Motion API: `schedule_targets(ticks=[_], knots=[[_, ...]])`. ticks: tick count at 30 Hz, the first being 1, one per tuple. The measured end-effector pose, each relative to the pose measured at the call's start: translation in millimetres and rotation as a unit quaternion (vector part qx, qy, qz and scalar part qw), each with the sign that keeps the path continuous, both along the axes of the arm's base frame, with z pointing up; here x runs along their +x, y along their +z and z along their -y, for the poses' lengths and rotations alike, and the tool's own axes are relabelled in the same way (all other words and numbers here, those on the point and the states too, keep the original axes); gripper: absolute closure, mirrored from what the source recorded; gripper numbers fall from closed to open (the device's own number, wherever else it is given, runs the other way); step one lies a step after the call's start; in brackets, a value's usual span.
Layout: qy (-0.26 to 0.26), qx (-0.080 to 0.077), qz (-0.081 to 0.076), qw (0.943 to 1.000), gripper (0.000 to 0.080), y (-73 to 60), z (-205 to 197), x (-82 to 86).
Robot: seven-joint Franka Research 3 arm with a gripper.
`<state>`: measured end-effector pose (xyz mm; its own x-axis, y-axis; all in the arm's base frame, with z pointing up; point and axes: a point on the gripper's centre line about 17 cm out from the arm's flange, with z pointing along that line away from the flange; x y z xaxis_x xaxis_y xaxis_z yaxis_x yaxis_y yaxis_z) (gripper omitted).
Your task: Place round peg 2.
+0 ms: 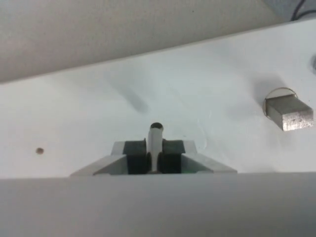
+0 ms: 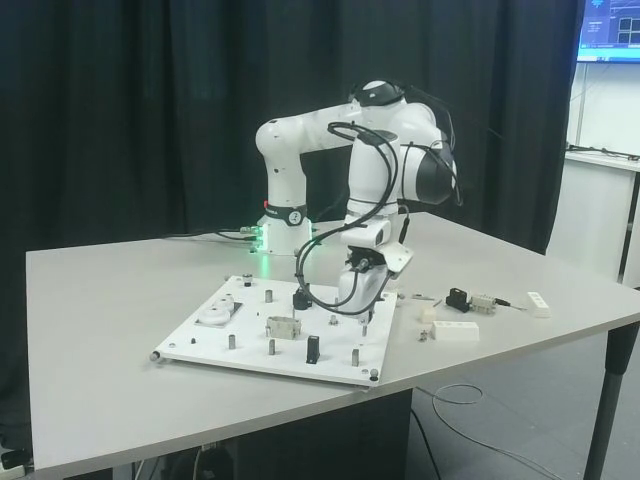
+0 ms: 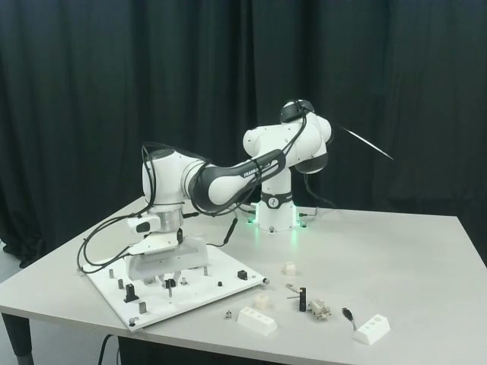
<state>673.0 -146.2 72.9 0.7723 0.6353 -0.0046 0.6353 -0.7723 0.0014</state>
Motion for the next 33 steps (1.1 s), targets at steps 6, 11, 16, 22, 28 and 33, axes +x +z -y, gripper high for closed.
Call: schedule_targets(ticks=[6,11,16,22,28,33], knots=[[0.000,0.000,0.000,1.0000,0.0741,0.5,0,0.4],[0.000,-0.001,0.000,1.0000,0.0741,0.1,1,0.6],[0.001,0.000,0.000,1.0000,0.0741,-0.6,1,1.3],[0.004,0.003,0.002,1.0000,0.0741,-2.3,-5,4.3],[0.010,0.024,0.004,0.9997,0.0741,-4.5,-29,8.9],[0.015,0.045,-0.005,0.9988,0.0741,-4.1,-59,7.0]])
